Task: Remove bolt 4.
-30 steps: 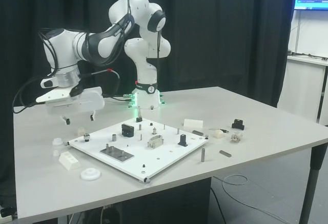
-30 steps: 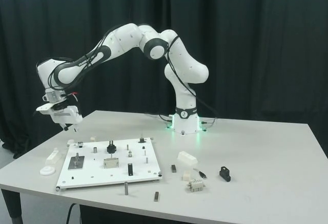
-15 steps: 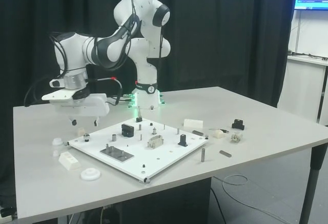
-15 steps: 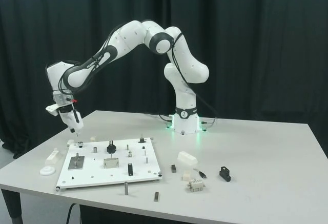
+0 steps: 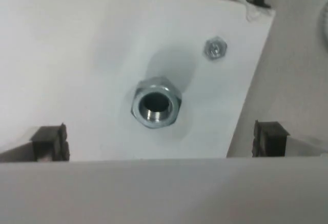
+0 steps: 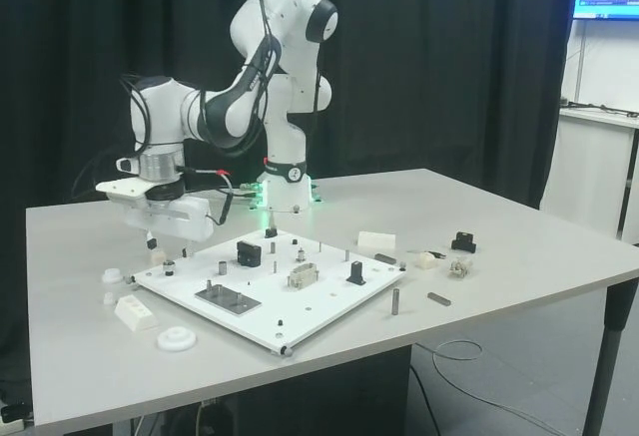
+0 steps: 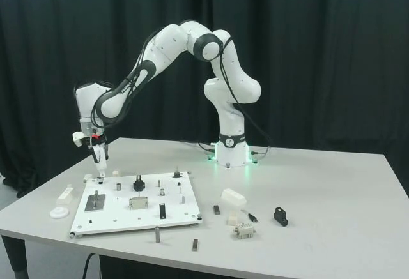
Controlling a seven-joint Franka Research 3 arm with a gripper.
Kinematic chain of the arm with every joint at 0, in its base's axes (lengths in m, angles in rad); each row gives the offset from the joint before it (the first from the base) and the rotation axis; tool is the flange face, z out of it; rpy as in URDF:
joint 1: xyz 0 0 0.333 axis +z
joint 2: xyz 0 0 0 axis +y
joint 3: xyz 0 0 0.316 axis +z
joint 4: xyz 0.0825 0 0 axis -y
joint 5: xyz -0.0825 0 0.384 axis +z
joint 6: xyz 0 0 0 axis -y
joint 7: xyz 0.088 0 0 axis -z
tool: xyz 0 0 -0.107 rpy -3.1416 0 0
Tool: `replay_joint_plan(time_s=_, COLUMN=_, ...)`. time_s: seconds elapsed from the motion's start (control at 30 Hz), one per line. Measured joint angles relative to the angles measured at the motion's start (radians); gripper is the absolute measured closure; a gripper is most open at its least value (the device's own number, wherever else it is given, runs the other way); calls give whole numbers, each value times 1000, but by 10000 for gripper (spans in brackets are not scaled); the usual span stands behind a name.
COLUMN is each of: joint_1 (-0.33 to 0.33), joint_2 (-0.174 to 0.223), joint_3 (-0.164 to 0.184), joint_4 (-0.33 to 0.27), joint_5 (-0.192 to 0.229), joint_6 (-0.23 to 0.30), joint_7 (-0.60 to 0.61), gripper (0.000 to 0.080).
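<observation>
Bolt 4 (image 5: 155, 102) sits right under me, near the white board's (image 5: 77, 55) corner. It looks hard, small and slippery metal. My fingers (image 5: 49, 142) are wide open, holding nothing. I would pinch its flat sides.

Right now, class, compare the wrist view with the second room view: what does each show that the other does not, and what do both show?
Only the wrist view shows the threaded hollow of the hex bolt between the open fingertips, and a smaller nut beside it. Only the second room view shows the whole white arm, its green-lit base, and loose parts on the grey table. Both show the white board, with the hand over its corner.
</observation>
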State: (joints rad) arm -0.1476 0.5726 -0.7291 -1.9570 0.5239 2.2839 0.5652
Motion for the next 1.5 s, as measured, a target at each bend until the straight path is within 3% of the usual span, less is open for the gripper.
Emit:
replay_joint_plan(time_s=0.27, joint_1=26, joint_2=-22, joint_3=0, joint_4=-72, joint_5=0, joint_6=88, joint_7=71, gripper=3)
replay_joint_plan(time_s=0.67, joint_1=38, joint_2=-21, joint_3=2, joint_4=-85, joint_5=0, joint_6=162, joint_7=118, gripper=3)
replay_joint_plan(time_s=1.03, joint_1=38, joint_2=-5, joint_3=12, joint_4=-82, joint_5=8, joint_6=181, joint_7=148, gripper=3)
replay_joint_plan(time_s=1.5, joint_1=35, joint_2=50, joint_3=25, joint_4=-47, joint_5=22, joint_6=184, joint_7=181, gripper=3)
